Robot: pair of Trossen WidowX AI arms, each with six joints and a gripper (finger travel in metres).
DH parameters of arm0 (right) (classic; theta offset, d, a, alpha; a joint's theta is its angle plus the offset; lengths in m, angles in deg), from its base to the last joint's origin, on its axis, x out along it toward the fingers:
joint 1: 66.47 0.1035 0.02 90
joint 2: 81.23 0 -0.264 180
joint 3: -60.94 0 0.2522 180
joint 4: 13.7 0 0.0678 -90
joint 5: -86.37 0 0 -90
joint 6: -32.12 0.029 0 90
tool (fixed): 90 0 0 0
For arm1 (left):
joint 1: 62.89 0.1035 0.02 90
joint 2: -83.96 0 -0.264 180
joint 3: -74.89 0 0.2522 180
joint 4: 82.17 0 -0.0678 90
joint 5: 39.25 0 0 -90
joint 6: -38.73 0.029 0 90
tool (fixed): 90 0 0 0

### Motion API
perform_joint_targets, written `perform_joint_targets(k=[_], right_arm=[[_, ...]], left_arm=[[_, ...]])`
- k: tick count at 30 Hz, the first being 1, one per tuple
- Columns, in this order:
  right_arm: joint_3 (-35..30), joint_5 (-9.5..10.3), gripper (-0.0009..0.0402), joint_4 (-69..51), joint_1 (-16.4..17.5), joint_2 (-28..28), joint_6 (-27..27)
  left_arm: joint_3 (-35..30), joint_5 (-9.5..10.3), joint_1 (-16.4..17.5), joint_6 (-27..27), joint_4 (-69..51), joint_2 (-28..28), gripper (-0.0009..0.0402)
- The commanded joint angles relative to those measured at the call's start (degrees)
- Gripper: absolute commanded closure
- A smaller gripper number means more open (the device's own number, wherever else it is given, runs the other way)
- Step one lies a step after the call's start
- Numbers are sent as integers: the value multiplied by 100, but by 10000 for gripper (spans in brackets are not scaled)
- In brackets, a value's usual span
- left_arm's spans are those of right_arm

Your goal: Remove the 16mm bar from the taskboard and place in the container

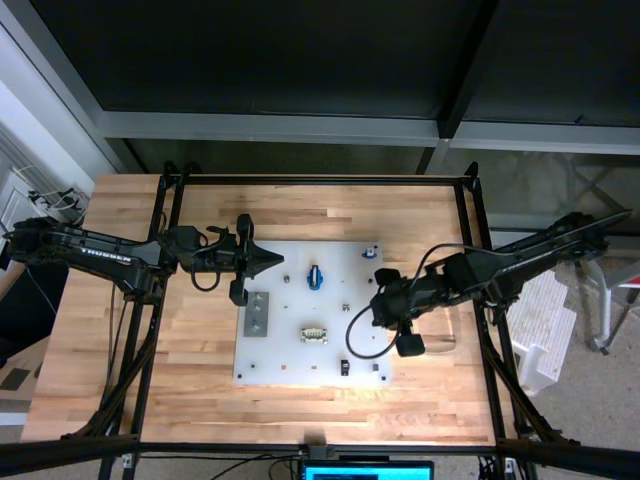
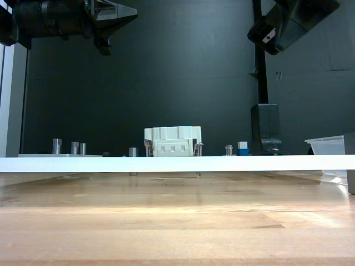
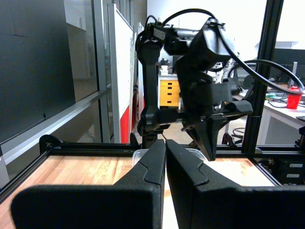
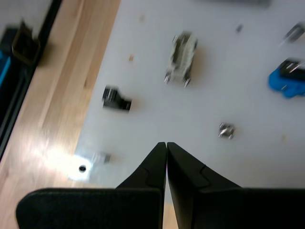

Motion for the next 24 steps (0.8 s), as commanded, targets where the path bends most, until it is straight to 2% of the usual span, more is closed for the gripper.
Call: perform_joint_targets(k=[1, 10, 17, 24], right_arm=[[-289, -2, 375, -385, 184, -313, 133], [-789, -90, 268, -942, 579, -807, 544], [-809, -101, 184, -1084, 881, -1021, 540], [-809, -114, 121, -1147, 997, -1257, 514]], left_arm=[[0, 0, 2, 2, 4, 0, 393], [0, 0, 2, 0, 0, 0, 393], [0, 0, 2, 0, 2, 0, 393], [0, 0, 0, 0, 2, 0, 393]])
